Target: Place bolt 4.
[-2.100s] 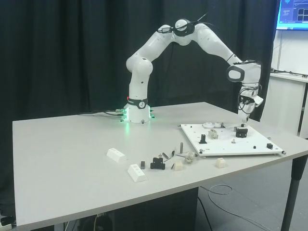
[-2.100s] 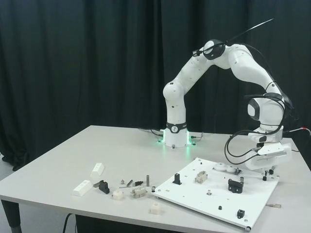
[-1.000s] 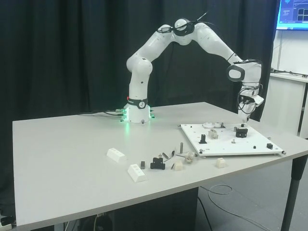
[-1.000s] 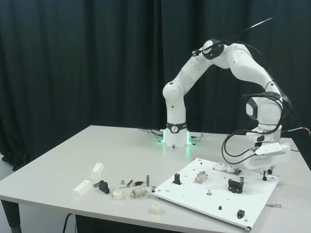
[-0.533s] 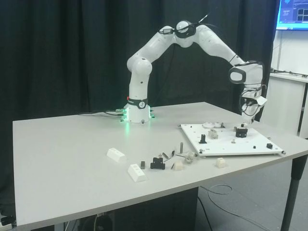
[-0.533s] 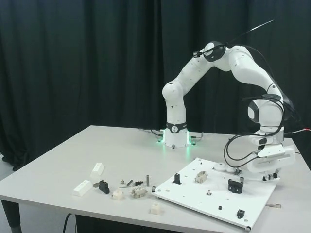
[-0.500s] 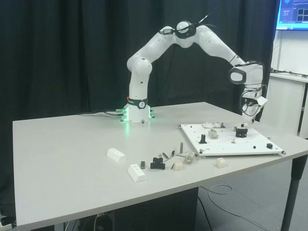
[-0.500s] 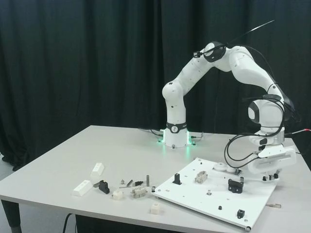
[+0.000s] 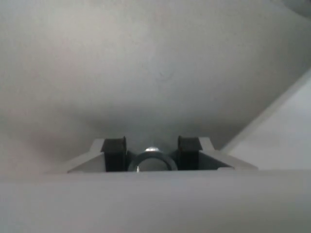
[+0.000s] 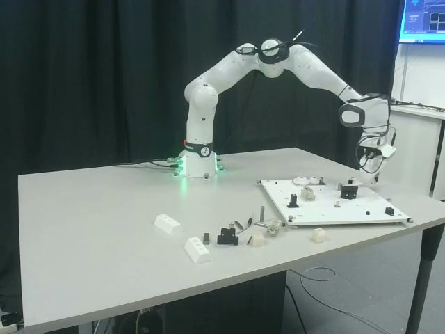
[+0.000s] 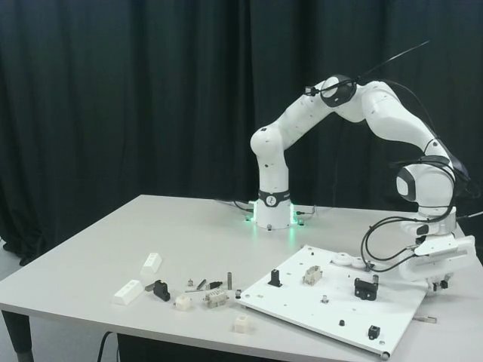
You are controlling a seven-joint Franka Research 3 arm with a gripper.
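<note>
The bolt (image 9: 152, 160) shows only in the wrist view, as a small grey metal piece with a rounded, shiny end facing the camera. It sits between two black fingers (image 9: 114, 154), one just beside it on each side, above a grey surface. In both room views it is too small to make out at the arm's end, past the far right edge of the white board (image 11: 392, 315).

White jointed arm (image 11: 355, 102) with rounded links, black cables, green glow at its base (image 11: 273, 217).
</note>
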